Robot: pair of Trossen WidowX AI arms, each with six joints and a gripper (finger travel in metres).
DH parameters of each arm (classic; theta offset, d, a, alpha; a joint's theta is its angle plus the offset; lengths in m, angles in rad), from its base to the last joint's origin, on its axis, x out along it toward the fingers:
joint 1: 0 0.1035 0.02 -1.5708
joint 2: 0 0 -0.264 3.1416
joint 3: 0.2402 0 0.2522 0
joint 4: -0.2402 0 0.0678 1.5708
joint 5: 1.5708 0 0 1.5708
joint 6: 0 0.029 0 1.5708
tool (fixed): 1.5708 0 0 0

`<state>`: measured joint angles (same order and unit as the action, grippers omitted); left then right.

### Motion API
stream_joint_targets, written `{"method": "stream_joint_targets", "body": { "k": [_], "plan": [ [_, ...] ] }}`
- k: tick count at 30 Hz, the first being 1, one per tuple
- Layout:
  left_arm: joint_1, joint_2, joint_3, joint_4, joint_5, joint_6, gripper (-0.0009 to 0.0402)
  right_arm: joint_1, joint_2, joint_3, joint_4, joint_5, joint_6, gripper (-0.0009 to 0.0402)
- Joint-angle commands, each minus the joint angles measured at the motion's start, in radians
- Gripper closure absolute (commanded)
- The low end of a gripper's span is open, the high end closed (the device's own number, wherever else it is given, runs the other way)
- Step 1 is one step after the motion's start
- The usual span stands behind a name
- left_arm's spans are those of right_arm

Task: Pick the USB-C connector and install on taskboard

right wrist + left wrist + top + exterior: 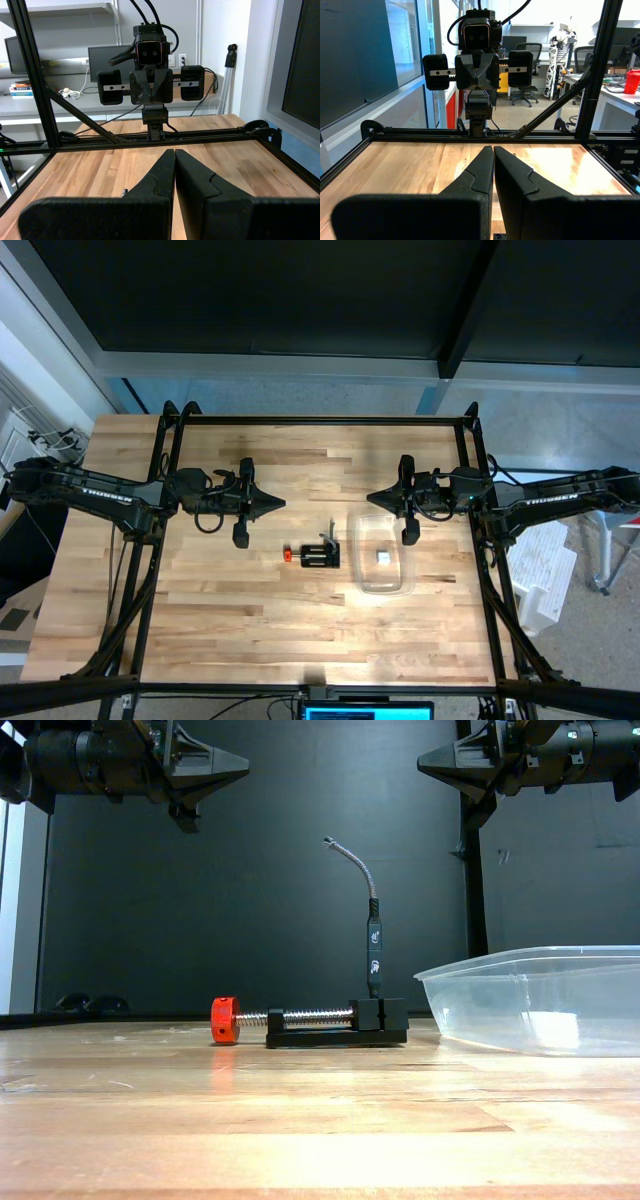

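High view: from above the near edge of the surface (250, 620), looking down, wide. Low view: level at that edge, close on the taskboard (380, 1017), shared with high. Wrist views: along left claw (493, 150) and right claw (175, 152), both closed, facing each other over the surface.

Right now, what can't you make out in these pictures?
Base of the connector: low view, the taskboard hides it, so seated or not is unclear.
The white piece in the tray: too small in high view, blurred behind the tray wall in low view.
Wrist views: neither shows the taskboard; left gripper and right gripper hang high above the table, jaws shut.
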<state>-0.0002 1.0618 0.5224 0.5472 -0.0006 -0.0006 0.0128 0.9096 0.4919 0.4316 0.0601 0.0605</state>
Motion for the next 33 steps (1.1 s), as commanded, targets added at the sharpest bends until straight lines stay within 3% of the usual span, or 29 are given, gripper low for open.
{"method": "stream_joint_targets", "body": {
  "k": [1,33],
  "plan": [
    [0.000,0.000,0.000,0.000,0.000,0.000,0.0393,0.000,0.000,0.000,0.000,0.000,0.000,0.0393],
    [0.000,0.000,0.000,0.000,0.000,0.000,0.0393,0.000,0.001,0.000,-0.029,0.000,0.000,0.0393]
  ]
}}
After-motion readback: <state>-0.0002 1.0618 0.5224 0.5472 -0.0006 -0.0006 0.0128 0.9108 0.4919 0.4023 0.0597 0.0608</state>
